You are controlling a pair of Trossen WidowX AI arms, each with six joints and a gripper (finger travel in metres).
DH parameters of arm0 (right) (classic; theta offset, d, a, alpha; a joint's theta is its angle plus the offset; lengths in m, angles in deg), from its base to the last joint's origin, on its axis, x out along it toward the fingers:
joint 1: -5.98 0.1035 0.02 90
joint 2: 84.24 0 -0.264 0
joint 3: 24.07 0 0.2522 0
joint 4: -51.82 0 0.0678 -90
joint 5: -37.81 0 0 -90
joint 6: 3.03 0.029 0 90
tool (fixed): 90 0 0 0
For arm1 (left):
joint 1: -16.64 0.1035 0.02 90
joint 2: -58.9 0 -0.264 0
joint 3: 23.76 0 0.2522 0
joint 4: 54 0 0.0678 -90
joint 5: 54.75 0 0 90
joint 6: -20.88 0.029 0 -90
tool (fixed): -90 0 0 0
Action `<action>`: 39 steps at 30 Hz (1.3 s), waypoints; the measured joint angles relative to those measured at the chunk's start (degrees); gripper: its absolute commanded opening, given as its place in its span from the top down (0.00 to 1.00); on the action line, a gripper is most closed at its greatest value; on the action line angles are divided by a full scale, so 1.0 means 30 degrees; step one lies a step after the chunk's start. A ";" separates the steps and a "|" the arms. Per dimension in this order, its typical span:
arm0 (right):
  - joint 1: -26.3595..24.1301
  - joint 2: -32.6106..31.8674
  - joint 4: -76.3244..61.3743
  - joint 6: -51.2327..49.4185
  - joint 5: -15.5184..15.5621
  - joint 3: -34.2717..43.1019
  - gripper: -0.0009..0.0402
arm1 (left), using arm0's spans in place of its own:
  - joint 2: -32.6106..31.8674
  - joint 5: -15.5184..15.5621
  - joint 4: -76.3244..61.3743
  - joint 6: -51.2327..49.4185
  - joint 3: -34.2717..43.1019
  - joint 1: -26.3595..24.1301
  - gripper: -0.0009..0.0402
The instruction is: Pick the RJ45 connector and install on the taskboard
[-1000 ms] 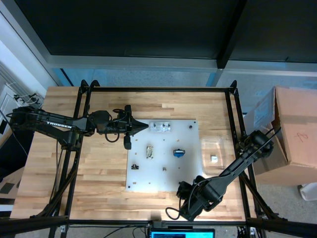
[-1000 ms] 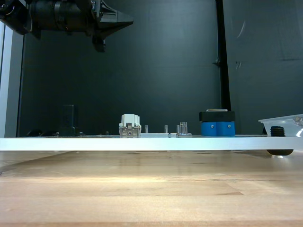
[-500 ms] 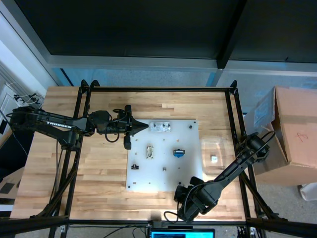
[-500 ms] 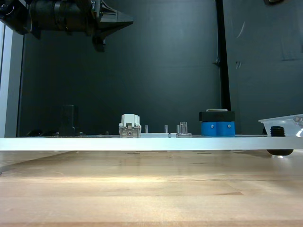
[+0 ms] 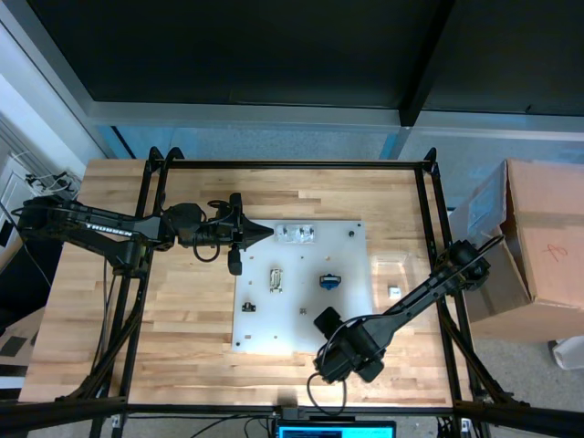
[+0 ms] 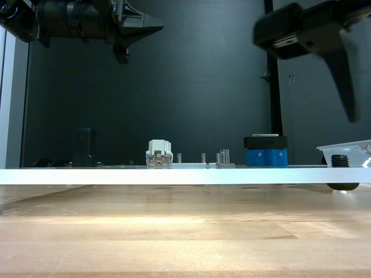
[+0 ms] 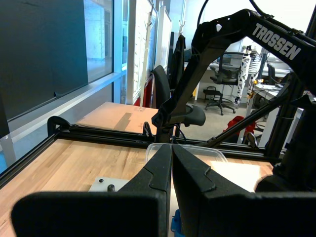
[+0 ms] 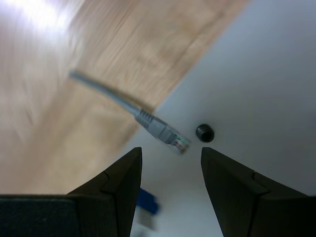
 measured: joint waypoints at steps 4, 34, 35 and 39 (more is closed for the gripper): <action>-0.0073 0.0007 0.0029 -0.3650 0.0022 -0.0211 0.58 | 0.0000 -0.0007 0.0000 0.0007 0.0007 0.0000 0.98; -0.0437 -0.0168 0.3220 -0.9559 0.1122 -0.2135 0.78 | 0.0000 -0.0007 0.0000 0.0007 0.0007 0.0000 0.98; -0.0466 -0.0168 0.3198 -0.9559 0.1137 -0.2142 0.81 | 0.0000 -0.0007 0.0000 0.0000 0.0007 0.0000 0.98; -0.0525 -0.0168 0.3257 -0.9544 0.1078 -0.2149 0.96 | 0.0000 -0.0007 0.0000 0.0000 0.0007 0.0000 0.98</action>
